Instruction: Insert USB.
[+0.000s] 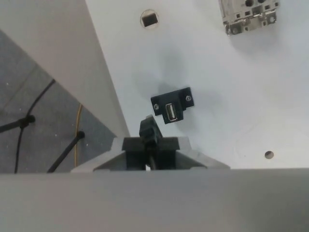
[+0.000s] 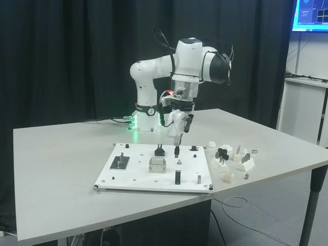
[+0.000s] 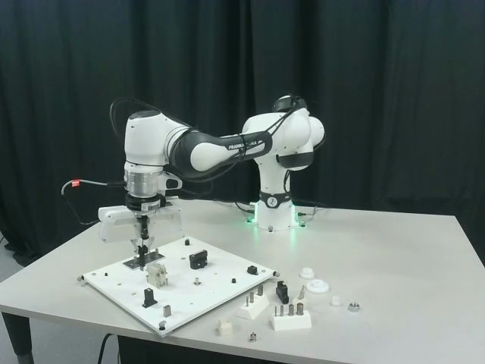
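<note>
Sprawling across the lower half of both room views, the grey table (image 2: 61,154) carries the white arm (image 3: 220,148), and on it sits the white board (image 2: 138,177), low and centre in the first room view. The gripper (image 1: 149,145) hangs over that board, at the left of the second room view, and its jaws stand nearly closed, pinching a black USB plug (image 1: 148,129) that juts out past the fingertips. Just beside the plug's tip in the wrist view, centre frame, waits the black USB socket (image 1: 171,105), screwed flat to the board, its slot not yet entered: plug and socket sit close but apart. By the look of it, the plug is light and rigid, a hard moulded body best held by its flat sides, as it is now; its metal tongue would likely jam or scrape if it met the slot tilted. A grey multi-pin connector (image 1: 248,17) is cut off at the top right of the wrist view. The wide blurred band along the bottom of that view hides the finger bases, and from the room cameras the plug is too small to make out.
</note>
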Motion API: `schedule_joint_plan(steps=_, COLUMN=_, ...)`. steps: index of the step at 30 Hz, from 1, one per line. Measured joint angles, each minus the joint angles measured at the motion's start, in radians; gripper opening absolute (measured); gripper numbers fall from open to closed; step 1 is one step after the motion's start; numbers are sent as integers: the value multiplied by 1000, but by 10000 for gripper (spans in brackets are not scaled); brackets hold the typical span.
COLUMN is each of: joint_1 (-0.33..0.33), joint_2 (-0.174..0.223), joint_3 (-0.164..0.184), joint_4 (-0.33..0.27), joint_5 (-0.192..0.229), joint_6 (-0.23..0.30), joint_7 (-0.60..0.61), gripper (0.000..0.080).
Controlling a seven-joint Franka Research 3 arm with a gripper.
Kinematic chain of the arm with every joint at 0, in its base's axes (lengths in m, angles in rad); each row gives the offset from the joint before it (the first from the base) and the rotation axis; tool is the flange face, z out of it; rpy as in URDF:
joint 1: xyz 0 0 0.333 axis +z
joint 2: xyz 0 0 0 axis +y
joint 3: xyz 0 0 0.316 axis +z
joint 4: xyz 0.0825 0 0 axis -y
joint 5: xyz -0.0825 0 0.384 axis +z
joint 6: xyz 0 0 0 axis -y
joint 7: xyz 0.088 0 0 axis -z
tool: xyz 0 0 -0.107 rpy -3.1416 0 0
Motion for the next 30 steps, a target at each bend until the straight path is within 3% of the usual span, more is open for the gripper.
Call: schedule_joint_plan(steps=30, joint_1=-4, joint_2=0, joint_3=31, joint_4=0, joint_5=1, joint_6=18, joint_7=-14, gripper=48)
